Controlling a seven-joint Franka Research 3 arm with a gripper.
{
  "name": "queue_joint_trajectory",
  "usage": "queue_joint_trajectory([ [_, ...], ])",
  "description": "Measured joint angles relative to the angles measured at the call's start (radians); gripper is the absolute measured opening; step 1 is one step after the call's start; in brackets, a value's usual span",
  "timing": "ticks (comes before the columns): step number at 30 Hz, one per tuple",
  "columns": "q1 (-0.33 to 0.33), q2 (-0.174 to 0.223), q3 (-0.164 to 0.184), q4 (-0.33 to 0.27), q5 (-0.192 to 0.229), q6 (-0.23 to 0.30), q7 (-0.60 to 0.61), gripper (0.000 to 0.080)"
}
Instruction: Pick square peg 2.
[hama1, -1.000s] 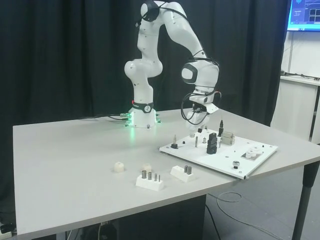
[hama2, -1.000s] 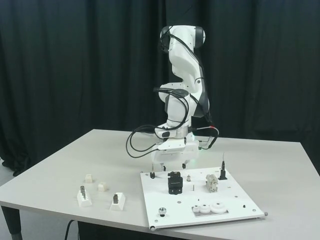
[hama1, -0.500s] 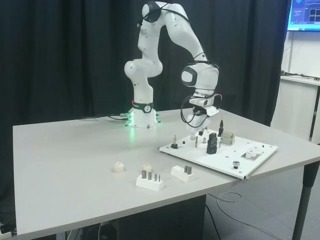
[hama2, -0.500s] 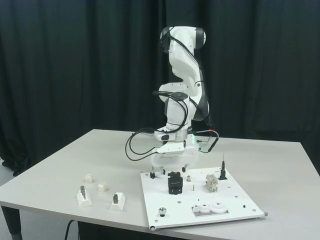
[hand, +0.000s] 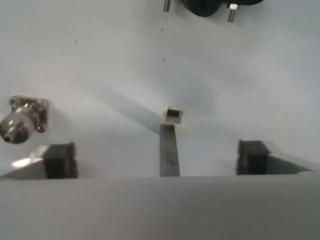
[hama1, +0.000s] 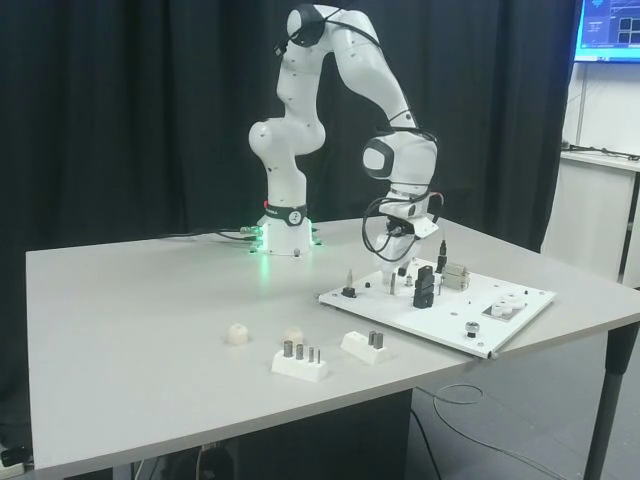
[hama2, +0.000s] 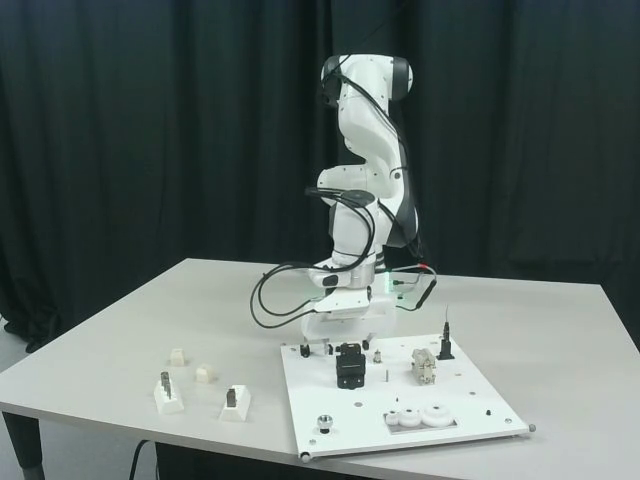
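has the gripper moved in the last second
Yes. The gripper has come down closer to the white board, judged against that board in both room views.

Franka arm (hama1: 330, 60): smooth white rounded shells joined at grey-black seams; black cables (hama2: 275, 295) loop from the wrist; base (hama1: 285, 235) ringed by a black band and lit green at its foot; claw (hand: 155, 160) with two black pads (hand: 61, 160) on pale grey fingers, standing apart.

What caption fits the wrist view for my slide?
Open gripper straddling the upright square peg on the white board, fingers apart on either side.
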Motion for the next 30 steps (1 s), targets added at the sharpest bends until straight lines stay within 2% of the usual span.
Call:
queue_joint_trajectory([
  [6, -0.004, 0.005, 0.0, 0.001, 0.0, 0.006, -0.004, 0.08],
  [7, -0.005, 0.005, 0.0, 0.002, 0.0, 0.006, -0.007, 0.0514],
  [11, -0.009, 0.005, 0.0, 0.003, 0.0, 0.006, -0.013, 0.0514],
  [12, -0.01, 0.005, 0.0, 0.003, 0.0, 0.006, -0.013, 0.0366],
  [21, -0.015, 0.005, 0.0, 0.003, 0.0, 0.006, -0.02, 0.0366],
  [22, -0.016, 0.005, 0.0, 0.003, 0.0, 0.006, -0.021, 0.0074],
  [30, -0.016, 0.004, 0.0, 0.011, 0.001, 0.002, -0.021, 0.0075],
])
